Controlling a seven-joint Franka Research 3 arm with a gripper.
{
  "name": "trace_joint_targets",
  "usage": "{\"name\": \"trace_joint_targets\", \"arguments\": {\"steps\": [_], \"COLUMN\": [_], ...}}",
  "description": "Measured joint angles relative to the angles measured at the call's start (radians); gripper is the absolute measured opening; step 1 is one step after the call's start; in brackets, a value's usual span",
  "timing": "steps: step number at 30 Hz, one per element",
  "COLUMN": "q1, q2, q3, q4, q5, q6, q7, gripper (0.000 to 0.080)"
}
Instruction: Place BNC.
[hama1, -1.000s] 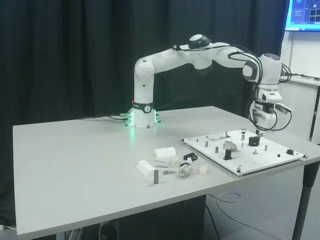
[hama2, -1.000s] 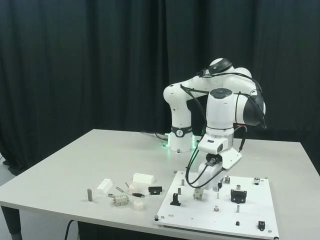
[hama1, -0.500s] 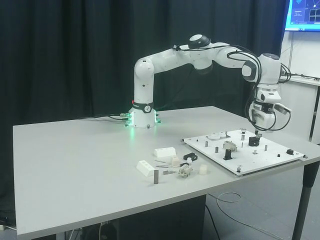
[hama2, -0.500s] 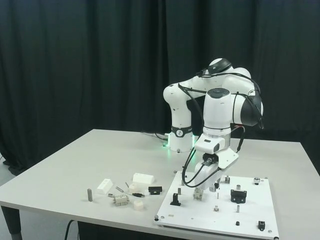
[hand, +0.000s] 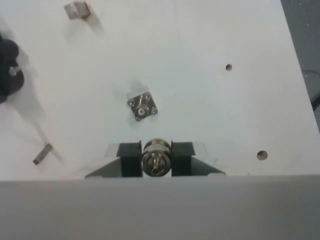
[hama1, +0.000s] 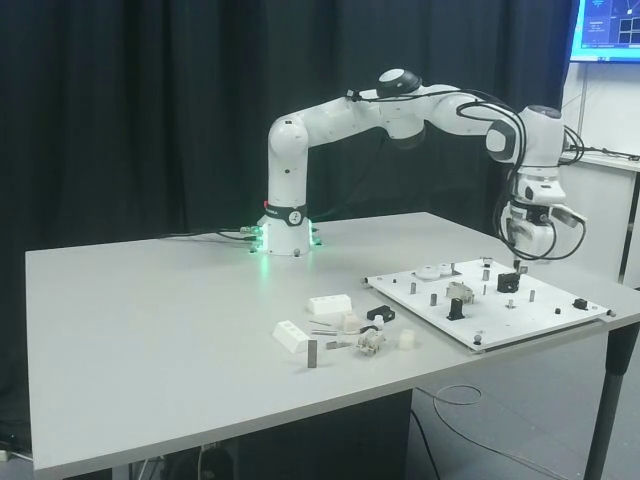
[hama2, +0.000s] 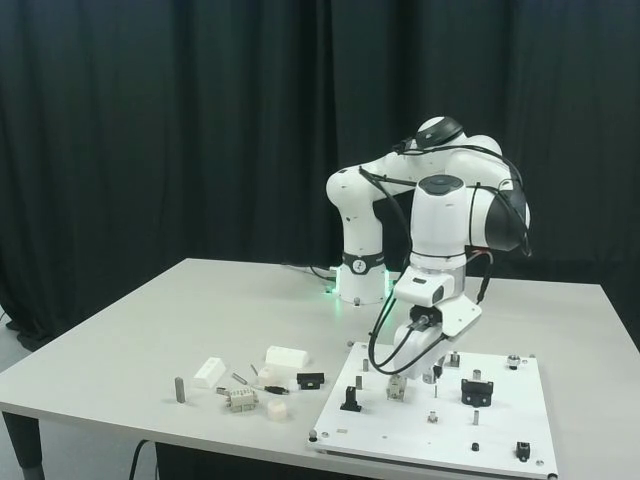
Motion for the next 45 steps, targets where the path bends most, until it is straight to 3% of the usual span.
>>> {"name": "trace_joint_targets", "arguments": {"steps": [28,35,45], "q1": [-0.013,-0.021,-0.053], "q2": [0.009,0.012,0.012], "q3": [0.004,0.004,-0.002], "q4": [0.027,0.027,0.025], "q5": [0.000,0.000,-0.032], "q6": [0.000,0.012,0.030], "q7": [0.013,0.197,0.328], "gripper": [0.0119,0.0119,0.0119]}}
